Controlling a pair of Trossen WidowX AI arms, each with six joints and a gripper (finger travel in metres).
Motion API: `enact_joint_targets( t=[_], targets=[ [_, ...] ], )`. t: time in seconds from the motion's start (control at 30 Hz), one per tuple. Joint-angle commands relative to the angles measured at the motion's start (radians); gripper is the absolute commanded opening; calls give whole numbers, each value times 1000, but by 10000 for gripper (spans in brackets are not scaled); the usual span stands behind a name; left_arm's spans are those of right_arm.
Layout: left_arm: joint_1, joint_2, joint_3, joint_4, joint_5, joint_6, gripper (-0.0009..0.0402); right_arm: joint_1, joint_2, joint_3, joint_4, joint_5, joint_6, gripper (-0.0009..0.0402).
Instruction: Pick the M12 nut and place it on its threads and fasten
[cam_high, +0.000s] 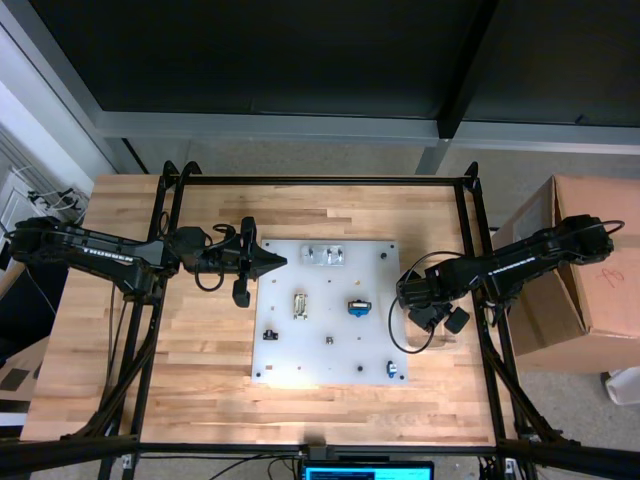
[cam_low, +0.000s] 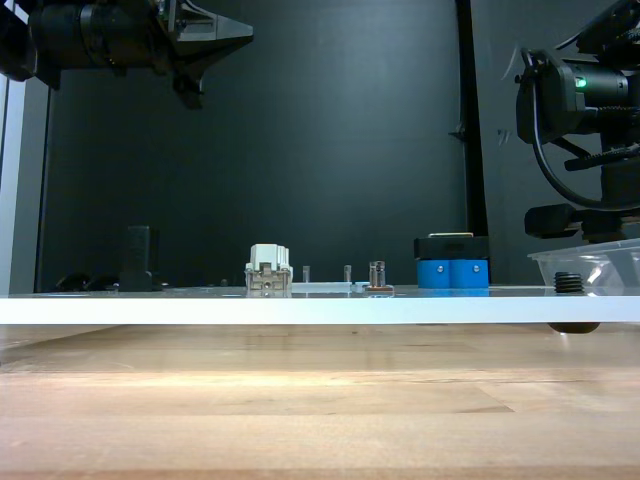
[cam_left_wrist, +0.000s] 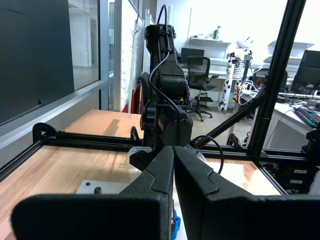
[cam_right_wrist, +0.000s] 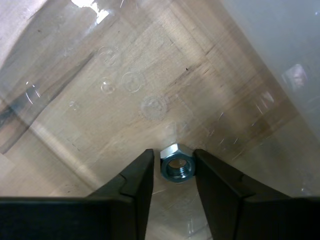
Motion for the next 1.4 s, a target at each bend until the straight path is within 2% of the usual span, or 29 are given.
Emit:
enact_joint_targets(
  t=[0.03,0.33,0.63,0.8,0.9,1.0,1.23,1.4],
  targets=[
    [0,0,0,0,0,0,0,1,0,0,2,3,0,76],
    [0,0,0,0,0,0,0,5,-3,12,-18,4,0,-3],
    [0,0,0,0,0,0,0,33,-4,166,-163,11,0,14],
    [0,0,0,0,0,0,0,91,0,283,-248,13,-3,11],
    [0,0,0,0,0,0,0,140,23,345,-266,39,-3,12],
    [0,0,0,0,0,0,0,181,74,413,-279,64,-3,11],
    [0,0,0,0,0,0,0,273,256,590,-287,63,-3,12],
    [0,0,0,0,0,0,0,302,393,718,-291,61,-2,12]
  ],
)
